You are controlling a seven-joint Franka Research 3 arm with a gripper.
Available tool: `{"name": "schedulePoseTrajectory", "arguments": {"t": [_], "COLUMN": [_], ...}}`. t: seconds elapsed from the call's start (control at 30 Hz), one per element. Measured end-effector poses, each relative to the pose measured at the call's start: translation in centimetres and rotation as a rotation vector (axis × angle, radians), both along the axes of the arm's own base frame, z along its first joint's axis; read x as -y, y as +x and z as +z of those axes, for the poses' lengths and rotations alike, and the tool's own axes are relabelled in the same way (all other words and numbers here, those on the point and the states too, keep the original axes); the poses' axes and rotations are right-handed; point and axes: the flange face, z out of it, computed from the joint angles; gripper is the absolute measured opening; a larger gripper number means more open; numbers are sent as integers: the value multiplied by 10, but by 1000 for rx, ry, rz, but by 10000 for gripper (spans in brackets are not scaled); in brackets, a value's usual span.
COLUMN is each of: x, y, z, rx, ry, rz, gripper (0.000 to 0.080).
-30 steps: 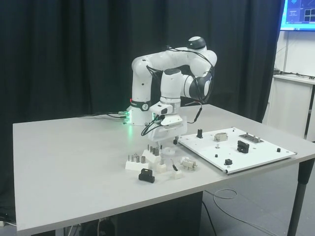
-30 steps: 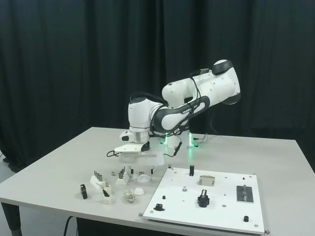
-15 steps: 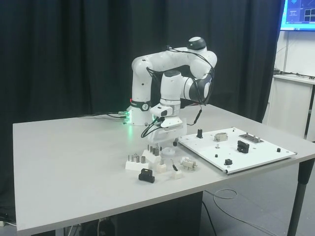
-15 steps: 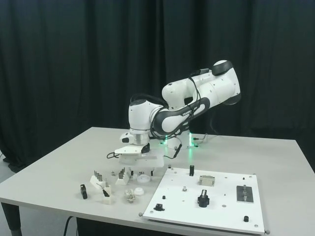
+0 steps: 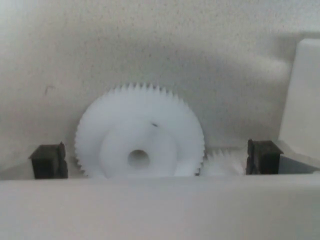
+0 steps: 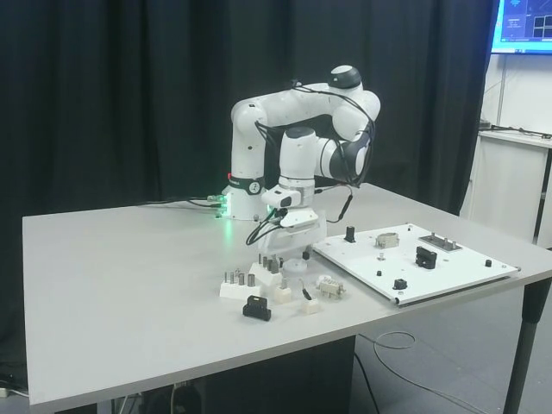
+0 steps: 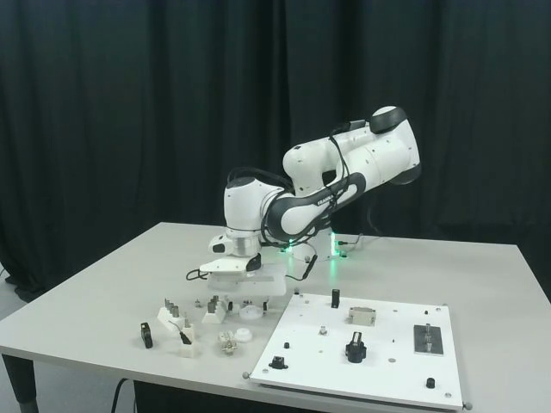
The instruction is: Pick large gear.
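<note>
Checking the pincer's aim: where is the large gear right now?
In the wrist view the large gear lies flat on the grey table, between the open pincer's fingertips, a smaller gear beside it.

A robotics lab, by the look of it: white arm (image 6: 297, 138) bolted to a grey table (image 6: 121, 267), black curtains (image 7: 129, 112) filling the background. White assembly board (image 7: 379, 348) with fixtures at lower right, monitor (image 6: 523, 26) at upper right.

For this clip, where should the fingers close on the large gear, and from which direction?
Probably from straight above, pinching the toothed rim of the large gear across its width. It lies flat on the table, hub hole up, between the fingers of the open gripper; a smaller gear crowds one side.
</note>
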Motion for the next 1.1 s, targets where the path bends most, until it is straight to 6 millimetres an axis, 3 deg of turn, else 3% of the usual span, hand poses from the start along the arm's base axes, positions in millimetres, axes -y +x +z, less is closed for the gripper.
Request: {"name": "schedulePoseTrajectory", "arguments": {"t": [0.6,0.63,0.8,0.83,1.1], "x": [2,2,1,1,1], "y": [0,1,1,1,2], "z": [-4,-4,-4,-4,-4], "rx": [11,11,12,12,13], "ry": [-4,-4,-4,-4,-4], "rz": [1,2,3,3,5], "gripper": [800,519,519,337,330]}}
